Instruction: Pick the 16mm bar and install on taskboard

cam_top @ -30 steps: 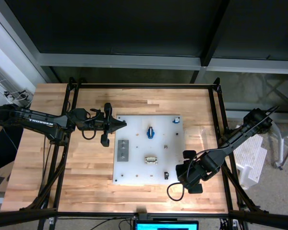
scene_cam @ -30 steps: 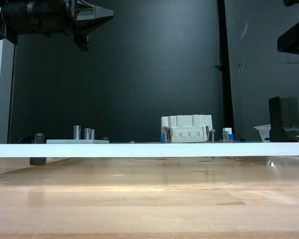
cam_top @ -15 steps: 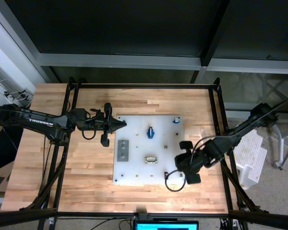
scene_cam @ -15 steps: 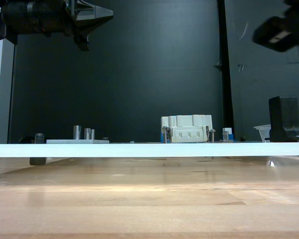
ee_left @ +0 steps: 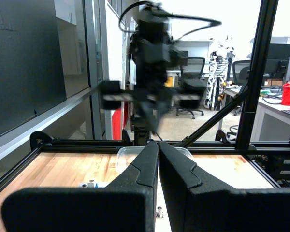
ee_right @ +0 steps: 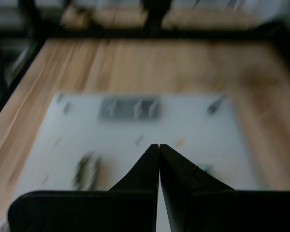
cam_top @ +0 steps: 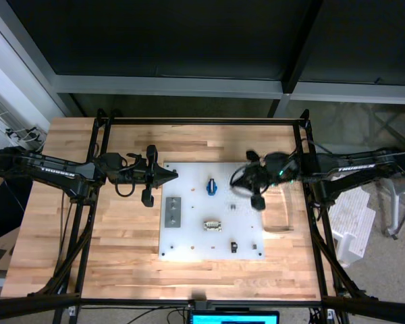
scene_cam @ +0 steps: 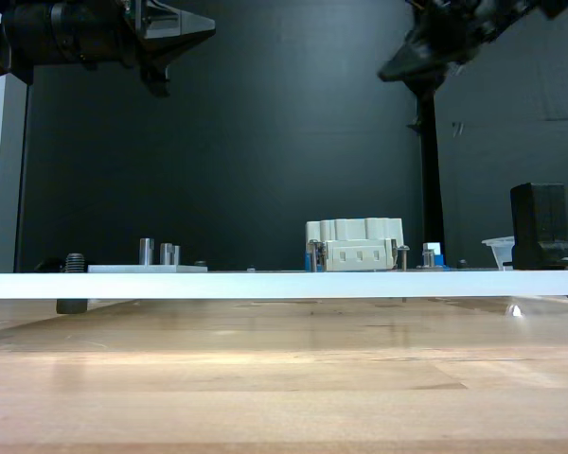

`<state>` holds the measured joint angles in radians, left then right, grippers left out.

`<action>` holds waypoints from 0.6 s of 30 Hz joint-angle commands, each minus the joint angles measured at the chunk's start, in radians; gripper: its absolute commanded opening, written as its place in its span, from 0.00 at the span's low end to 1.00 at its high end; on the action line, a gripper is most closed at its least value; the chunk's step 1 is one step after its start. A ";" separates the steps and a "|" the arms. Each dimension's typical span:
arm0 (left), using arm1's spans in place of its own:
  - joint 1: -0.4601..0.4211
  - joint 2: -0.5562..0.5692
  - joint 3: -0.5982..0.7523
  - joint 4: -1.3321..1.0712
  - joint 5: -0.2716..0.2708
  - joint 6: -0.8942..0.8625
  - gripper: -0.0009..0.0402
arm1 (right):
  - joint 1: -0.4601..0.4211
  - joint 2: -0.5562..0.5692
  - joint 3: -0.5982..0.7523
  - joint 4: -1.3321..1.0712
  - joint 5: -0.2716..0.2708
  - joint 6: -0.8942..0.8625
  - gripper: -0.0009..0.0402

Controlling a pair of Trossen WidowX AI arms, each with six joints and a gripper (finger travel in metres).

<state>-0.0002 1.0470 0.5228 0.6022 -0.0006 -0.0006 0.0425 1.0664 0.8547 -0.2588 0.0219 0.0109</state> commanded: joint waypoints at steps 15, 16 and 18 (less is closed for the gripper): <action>0.000 0.000 0.000 0.000 0.000 0.000 0.02 | -0.103 -0.108 -0.275 0.624 -0.040 0.007 0.02; 0.000 0.000 0.000 0.000 0.000 0.000 0.02 | -0.104 -0.108 -0.279 0.633 -0.041 0.007 0.02; 0.000 0.000 0.000 0.000 0.000 0.000 0.02 | -0.103 -0.108 -0.282 0.647 -0.041 0.007 0.02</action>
